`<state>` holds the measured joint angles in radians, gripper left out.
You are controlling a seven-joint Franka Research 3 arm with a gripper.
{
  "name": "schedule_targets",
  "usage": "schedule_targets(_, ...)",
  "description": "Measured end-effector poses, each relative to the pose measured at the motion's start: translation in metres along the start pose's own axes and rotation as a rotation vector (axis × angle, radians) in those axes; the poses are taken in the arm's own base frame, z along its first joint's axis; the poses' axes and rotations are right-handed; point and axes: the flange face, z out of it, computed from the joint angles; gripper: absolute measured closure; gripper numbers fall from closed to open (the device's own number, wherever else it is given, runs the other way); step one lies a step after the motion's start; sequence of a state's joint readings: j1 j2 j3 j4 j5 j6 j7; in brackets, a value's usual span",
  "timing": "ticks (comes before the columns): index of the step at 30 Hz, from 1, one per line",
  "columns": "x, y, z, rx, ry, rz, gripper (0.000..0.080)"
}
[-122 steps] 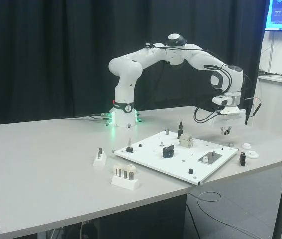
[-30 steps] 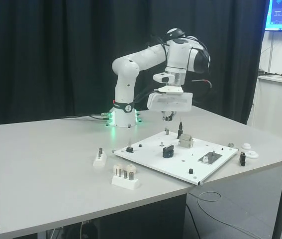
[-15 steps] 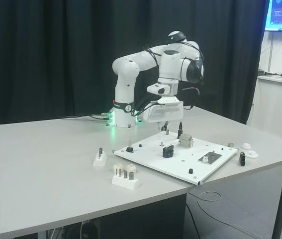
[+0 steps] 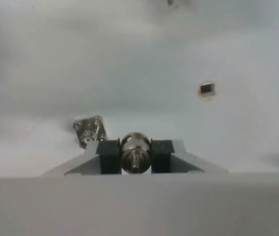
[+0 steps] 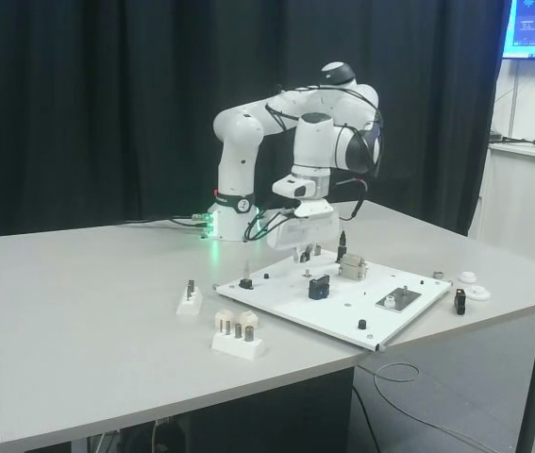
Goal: Insert BNC.
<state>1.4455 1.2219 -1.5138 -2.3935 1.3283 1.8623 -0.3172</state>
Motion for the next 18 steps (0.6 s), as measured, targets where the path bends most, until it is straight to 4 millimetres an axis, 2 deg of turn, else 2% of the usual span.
schedule_targets(9, -0.008, 0.001, 0.015, 0.006, -0.025, -0.006, 0.0677)
schedule_targets(18, -0.014, -0.003, 0.019, 0.005, -0.036, -0.017, 0.0677)
